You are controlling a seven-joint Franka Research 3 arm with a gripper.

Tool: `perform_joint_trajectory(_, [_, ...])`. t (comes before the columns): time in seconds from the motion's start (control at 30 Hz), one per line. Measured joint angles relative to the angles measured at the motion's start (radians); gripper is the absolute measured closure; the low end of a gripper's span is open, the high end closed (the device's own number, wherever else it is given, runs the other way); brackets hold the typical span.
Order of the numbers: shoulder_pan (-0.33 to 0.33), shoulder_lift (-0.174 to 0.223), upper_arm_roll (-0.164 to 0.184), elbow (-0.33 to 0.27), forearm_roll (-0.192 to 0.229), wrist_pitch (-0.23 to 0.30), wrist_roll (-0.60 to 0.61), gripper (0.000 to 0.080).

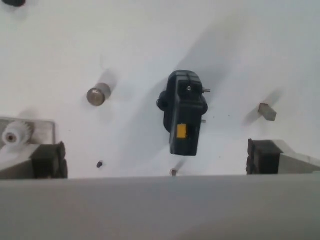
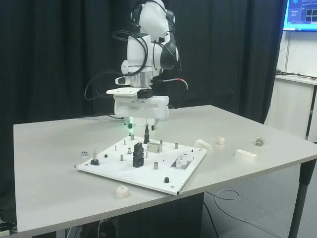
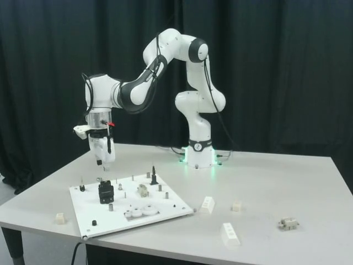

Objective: Pick waterproof.

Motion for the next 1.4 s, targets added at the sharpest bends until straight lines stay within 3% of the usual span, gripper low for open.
perform_joint_trajectory(0.33, [0.043, -0.023, 0.001, 0.002, -0.009, 0.000, -0.044, 0.0003])
perform_joint_trajectory(0.73, [0.141, -0.057, 0.012, 0.003, -0.009, -0.003, -0.070, 0.0003])
perform_joint_trajectory(1.4, [0.382, -0.061, 0.018, -0.002, -0.012, -0.014, -0.022, 0.0003])
